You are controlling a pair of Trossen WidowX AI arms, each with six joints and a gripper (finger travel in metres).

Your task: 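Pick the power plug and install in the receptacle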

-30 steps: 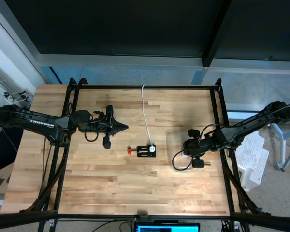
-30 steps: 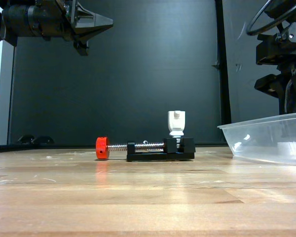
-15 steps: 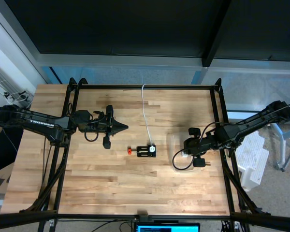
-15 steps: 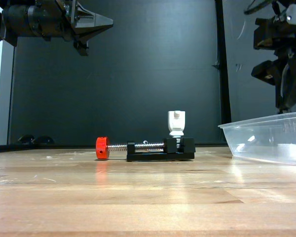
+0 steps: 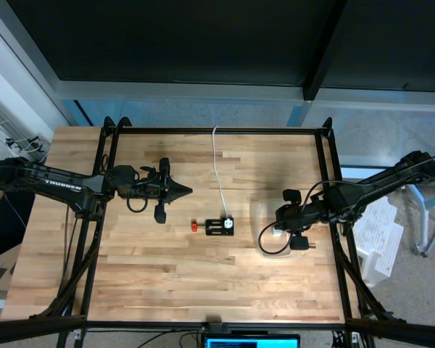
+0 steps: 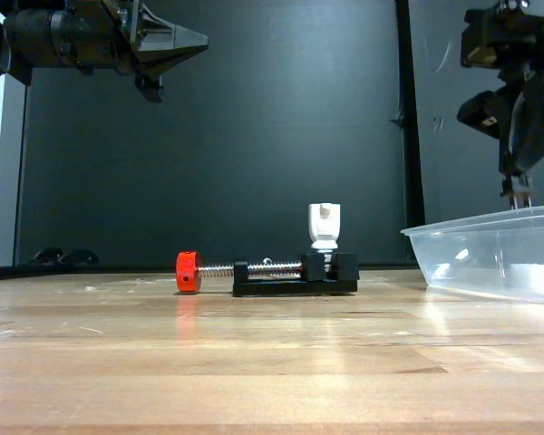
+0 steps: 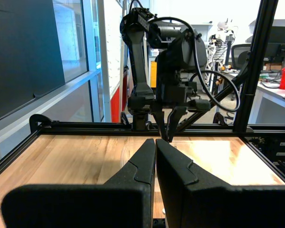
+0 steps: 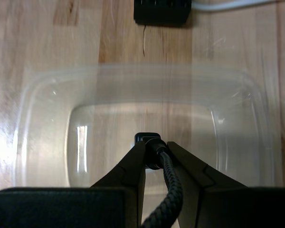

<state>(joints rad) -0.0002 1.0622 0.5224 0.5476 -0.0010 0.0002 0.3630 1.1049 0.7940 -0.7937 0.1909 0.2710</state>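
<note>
Aloft, left gripper (image 5: 188, 191) on TROSSEN arm (image 5: 58, 185); right gripper (image 8: 156, 150) pinching power plug (image 8: 147, 138)

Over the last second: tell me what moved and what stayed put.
The right gripper, shut on the plug, rose up out of the clear tray. The left gripper stayed parked high at the left, fingers shut. The socket and vise did not move.

the vise (image 5: 219, 226) is shared by the overhead and low views. the left gripper (image 7: 155, 140) is looked along levelly, the right gripper (image 8: 155, 145) downward
</note>
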